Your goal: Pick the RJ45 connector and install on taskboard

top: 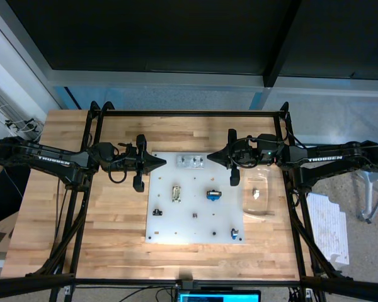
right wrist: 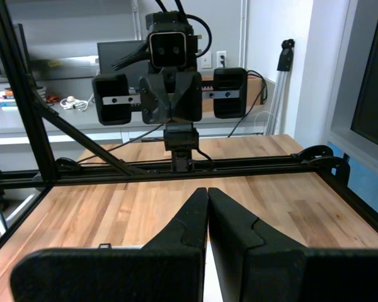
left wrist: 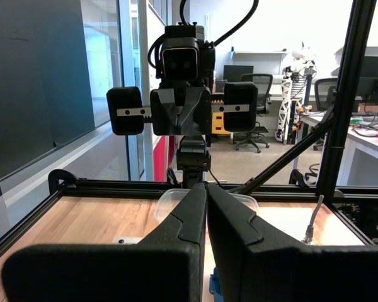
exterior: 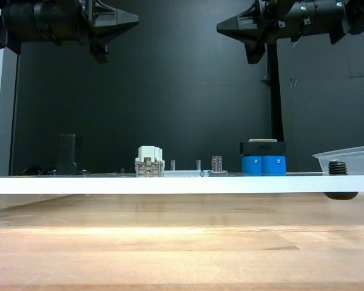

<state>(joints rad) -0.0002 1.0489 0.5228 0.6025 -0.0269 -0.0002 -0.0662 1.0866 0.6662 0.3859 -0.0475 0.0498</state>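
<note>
Both arms hang level above the white board's [top: 176, 234] far edge, pointing at each other. My left gripper [top: 164, 162] is shut and holds nothing; in its wrist view the fingers [left wrist: 189, 217] touch. My right gripper [top: 209, 157] is also shut and empty, fingers [right wrist: 192, 217] pressed together. The blue jack [top: 235, 234] sits at the board's near right corner with a pale grey patch on top. I cannot tell whether the connector is in it. The clear tray [top: 268, 211] holds a pale block [top: 256, 194]; no cable shows running off it.
On the board stand a grey-white socket [top: 175, 192], a blue part with a black top [top: 213, 194] and silver fittings [top: 192, 162] at the far edge. A black frame [top: 189, 114] rings the wooden table. A screen [top: 219, 296] sits at the near edge.
</note>
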